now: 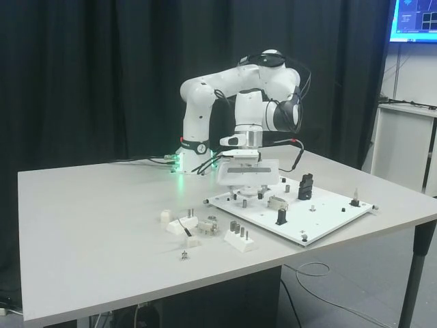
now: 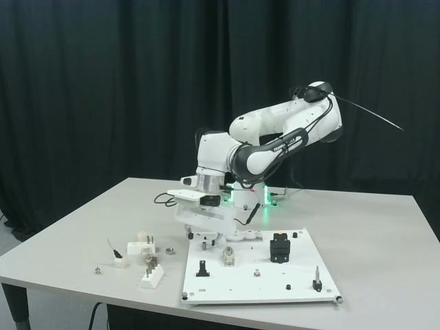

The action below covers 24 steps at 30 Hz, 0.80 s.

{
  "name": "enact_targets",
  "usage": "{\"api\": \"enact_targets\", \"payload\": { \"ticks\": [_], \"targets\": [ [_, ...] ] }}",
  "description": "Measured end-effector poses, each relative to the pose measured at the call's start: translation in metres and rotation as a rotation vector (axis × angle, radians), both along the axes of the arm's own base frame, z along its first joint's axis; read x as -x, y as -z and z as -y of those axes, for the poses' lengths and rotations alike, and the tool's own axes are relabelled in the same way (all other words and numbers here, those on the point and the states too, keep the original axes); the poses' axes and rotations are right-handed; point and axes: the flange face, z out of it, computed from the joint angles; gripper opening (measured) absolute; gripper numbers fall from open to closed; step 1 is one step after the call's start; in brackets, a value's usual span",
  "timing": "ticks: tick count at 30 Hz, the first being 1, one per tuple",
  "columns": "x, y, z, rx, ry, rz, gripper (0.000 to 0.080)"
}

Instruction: Pick square peg 4.

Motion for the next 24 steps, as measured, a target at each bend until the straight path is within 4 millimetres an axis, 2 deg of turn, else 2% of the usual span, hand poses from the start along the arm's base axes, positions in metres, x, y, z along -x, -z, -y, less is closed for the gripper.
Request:
{"api": "enact_targets", "payload": {
  "ticks": [4, 5, 24],
  "targets": [
    [-0.002, -0.004, 0.001, 0.014, 0.007, 0.015, 0.0696],
    [-0.002, -0.005, 0.002, 0.016, 0.008, 0.018, 0.0777],
    [-0.011, -0.021, 0.017, 0.05, 0.03, 0.051, 0.08]
  ]
}}
